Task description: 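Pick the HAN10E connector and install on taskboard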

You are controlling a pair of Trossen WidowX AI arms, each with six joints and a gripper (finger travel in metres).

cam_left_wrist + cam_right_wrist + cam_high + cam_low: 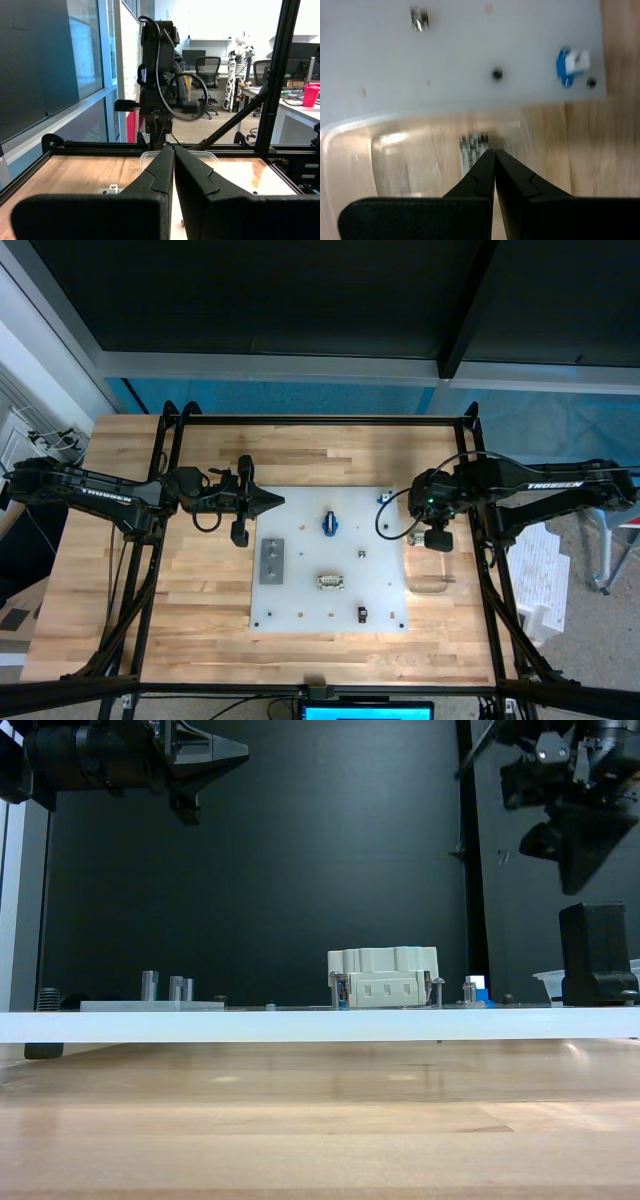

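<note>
The taskboard (300,605) is a white plate lying in the middle of the table, with a grey metal block (272,560) and a blue piece (330,523) on it. The HAN10E connector (472,146), small and pale, lies inside a clear tray (355,165) just past the shut tips of my right gripper (495,154). That gripper (437,539) hangs above the tray (432,580), off the board's right edge, with nothing between its fingers. My left gripper (270,502) is shut and empty, raised over the board's left edge and pointing right.
A beige flanged socket (330,582) stands on the board, also seen in the low view as the socket (385,978). A black fitting (362,615) sits near the board's front. A black frame (320,421) rings the wooden table.
</note>
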